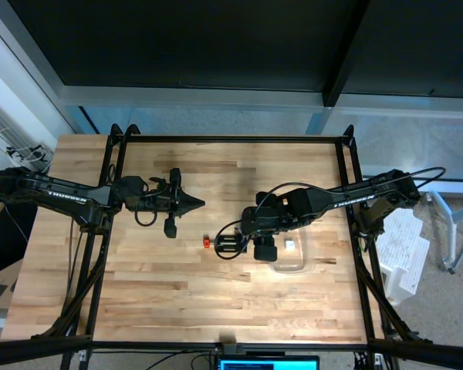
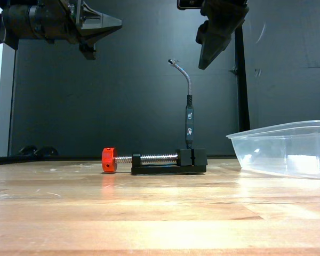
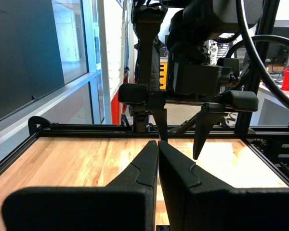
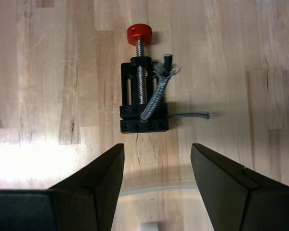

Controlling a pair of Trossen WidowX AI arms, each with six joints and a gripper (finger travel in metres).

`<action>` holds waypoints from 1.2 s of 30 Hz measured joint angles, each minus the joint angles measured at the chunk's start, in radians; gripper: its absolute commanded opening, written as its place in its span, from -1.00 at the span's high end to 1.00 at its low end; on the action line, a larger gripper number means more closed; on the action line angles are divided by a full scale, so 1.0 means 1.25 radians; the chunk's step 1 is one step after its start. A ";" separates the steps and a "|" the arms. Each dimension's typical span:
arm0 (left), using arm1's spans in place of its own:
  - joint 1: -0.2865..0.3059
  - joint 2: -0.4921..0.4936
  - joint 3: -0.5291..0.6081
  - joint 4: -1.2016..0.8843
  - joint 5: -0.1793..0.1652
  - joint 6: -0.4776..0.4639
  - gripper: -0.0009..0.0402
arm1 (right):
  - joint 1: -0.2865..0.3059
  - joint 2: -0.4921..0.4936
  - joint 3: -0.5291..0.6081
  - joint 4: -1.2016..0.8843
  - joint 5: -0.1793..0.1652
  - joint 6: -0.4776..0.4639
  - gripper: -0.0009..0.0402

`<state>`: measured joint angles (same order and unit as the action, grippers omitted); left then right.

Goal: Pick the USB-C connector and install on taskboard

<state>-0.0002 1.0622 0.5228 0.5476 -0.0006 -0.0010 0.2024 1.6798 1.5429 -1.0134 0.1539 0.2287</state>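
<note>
- Left gripper (image 3: 157, 146): little hazard was judged here, unless the arm swung inward towards the other arm. It hung high over the left half of the table (image 2: 160, 213), well apart from the work. The arm lay stretched level, pointing inward, fingers pressed together and holding nothing.
- Knob (image 4: 138, 34): orange-red, on the screw at the left end of the taskboard, with nothing touching it.
- Taskboard (image 4: 144, 126): lay flat on the table between the two arms, near the tray but apart from it. It appeared unfastened, so a knock could slide or tip it.
- USB-C connector (image 2: 189, 121): stood upright in the taskboard's right end block and was judged seated. Its braided tail rose and curved left, its tip about level with the fingertips above. A sideways or downward move could snag the tail and pull the plug out.
- Right gripper (image 4: 156, 150): hovered above and just right of the connector, pointing straight down, fingers spread wide and empty.
- Tray (image 2: 288, 140): clear plastic, furthest right; a low sweep could catch its rim.
</note>
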 measured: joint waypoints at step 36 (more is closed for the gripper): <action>0.000 0.000 0.000 0.000 0.000 0.000 0.96 | -0.179 -0.460 -0.601 0.966 -0.114 -0.134 0.96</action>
<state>-0.0002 1.0622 0.5224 0.5472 -0.0010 -0.0006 -0.0208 1.1049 0.7918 0.1940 0.0116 0.0608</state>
